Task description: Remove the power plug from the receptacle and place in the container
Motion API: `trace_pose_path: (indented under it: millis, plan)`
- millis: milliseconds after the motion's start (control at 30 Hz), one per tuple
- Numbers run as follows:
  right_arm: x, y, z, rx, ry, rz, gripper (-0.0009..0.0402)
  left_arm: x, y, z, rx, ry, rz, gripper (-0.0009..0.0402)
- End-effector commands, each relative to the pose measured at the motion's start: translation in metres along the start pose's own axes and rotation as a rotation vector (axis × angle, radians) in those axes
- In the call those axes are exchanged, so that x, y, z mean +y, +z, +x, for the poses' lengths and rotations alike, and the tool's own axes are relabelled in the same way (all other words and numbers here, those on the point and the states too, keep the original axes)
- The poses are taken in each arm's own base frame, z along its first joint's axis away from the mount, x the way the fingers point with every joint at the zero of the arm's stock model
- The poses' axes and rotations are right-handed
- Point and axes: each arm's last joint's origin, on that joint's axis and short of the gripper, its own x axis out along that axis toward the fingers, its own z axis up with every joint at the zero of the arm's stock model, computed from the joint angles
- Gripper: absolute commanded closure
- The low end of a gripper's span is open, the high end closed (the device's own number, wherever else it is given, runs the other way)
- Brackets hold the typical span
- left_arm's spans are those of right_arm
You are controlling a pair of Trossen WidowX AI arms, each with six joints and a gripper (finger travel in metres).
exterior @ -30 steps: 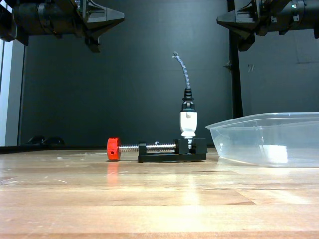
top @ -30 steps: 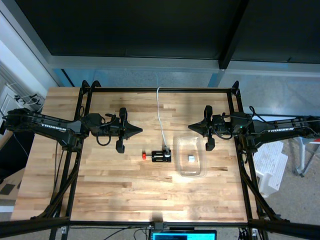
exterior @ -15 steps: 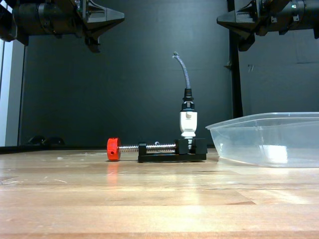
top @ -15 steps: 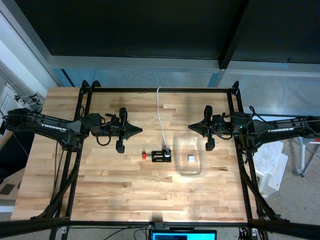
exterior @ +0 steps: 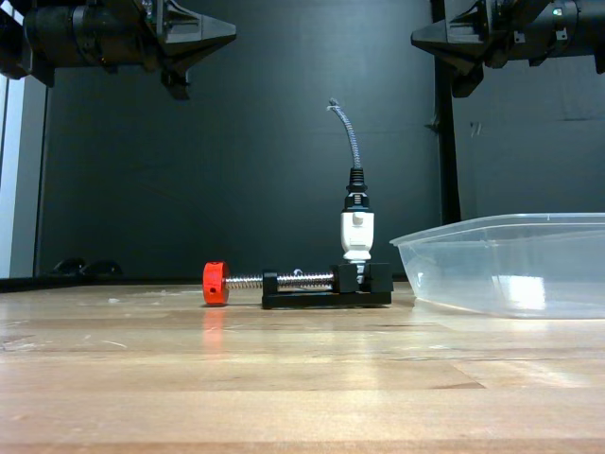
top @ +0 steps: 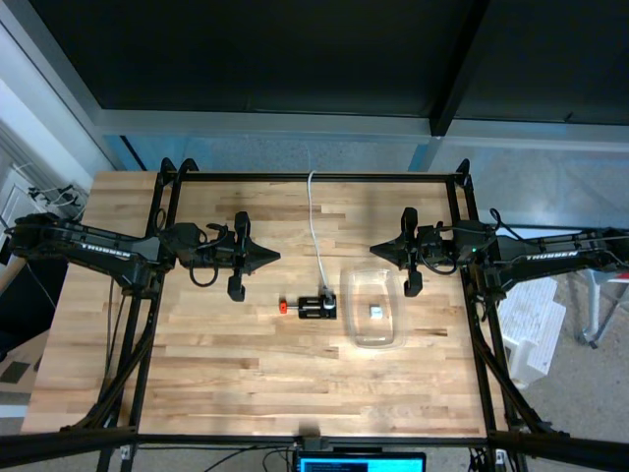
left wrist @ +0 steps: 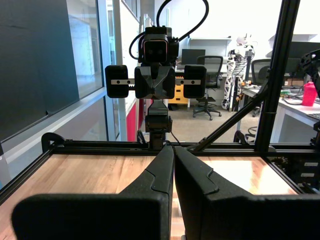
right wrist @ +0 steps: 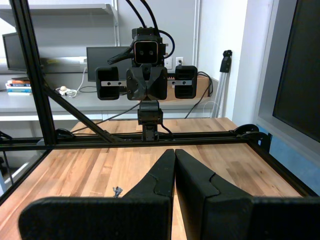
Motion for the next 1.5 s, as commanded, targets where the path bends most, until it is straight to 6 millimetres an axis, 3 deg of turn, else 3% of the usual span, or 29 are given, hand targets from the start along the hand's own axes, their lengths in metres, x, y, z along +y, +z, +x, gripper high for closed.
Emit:
trace_pose_path:
  millis: [33, 300, 633, 1200, 1500]
  plan:
    - [0.0, 0.0, 0.0, -0.002, 0.0, 0.0, 0.0393, 0.0, 0.0, 0.0, 0.0, 0.0, 0.0, 0.0393]
    - [0.001, -0.002, 0.0, 0.026, 0.024, 0.051, 0.0393, 0.0, 0.0, 0.0, 0.0, 0.0, 0.0, 0.0393]
    - [0.003, -0.013, 0.01, 0.333, 0.035, 0.085, 0.0393, 0.0, 0.0, 0.0, 0.0, 0.0, 0.0, 0.0393]
    - [0.016, -0.012, 0.078, 0.931, -0.01, 0.036, 0.039, 0.0, 0.0, 0.0, 0.0, 0.0, 0.0, 0.0393]
    - [0.037, -0.01, 0.109, 1.007, -0.035, -0.019, 0.0308, 0.0, 0.0, 0.0, 0.001, 0.0, 0.0, 0.0393]
